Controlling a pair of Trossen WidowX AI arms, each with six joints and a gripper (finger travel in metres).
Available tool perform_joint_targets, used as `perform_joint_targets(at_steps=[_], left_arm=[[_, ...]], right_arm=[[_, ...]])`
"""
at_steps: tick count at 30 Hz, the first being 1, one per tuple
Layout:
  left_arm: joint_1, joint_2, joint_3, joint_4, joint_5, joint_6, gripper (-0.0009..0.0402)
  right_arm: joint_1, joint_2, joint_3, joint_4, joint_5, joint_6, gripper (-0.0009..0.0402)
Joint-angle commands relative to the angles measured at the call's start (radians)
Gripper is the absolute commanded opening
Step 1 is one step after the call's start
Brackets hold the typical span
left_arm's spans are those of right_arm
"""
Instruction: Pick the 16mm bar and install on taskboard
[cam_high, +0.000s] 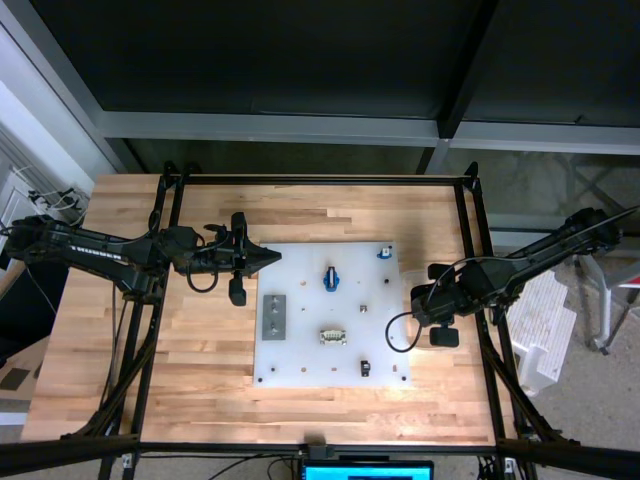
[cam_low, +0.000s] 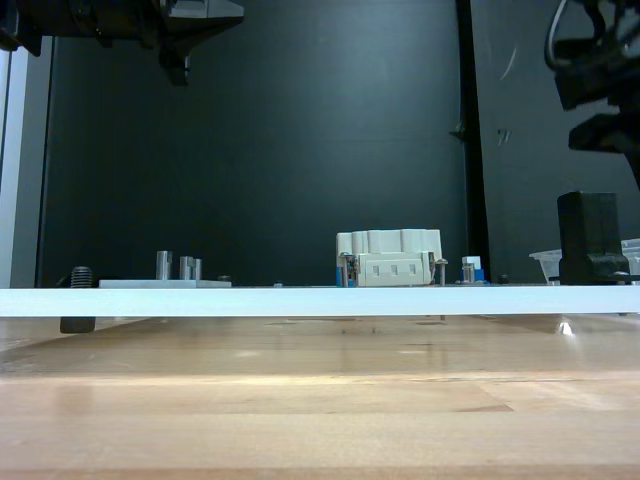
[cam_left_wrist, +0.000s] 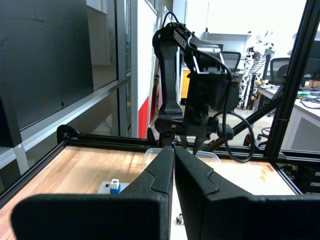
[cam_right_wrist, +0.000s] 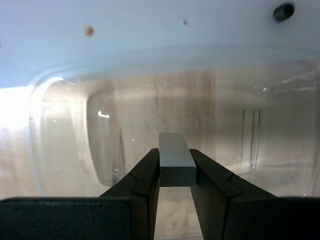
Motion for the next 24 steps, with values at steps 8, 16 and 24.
perform_joint_targets(at_steps=[8, 16, 24], left_arm=[[0.0, 0.0, 0.0, 0.0, 0.0, 0.0, 0.0001], [0.0, 0.0, 0.0, 0.0, 0.0, 0.0, 0.0001], [0.0, 0.0, 0.0, 0.0, 0.0, 0.0, 0.0001]], right_arm=[[0.001, 0.0, 0.079, -0.034, 0.001, -0.007, 0.0016], [0.002, 0.003, 0.08, -0.032, 0.001, -0.01, 0.0016], [0.036, 0.087, 0.116, -0.018, 0.003, 0.042, 0.0016]])
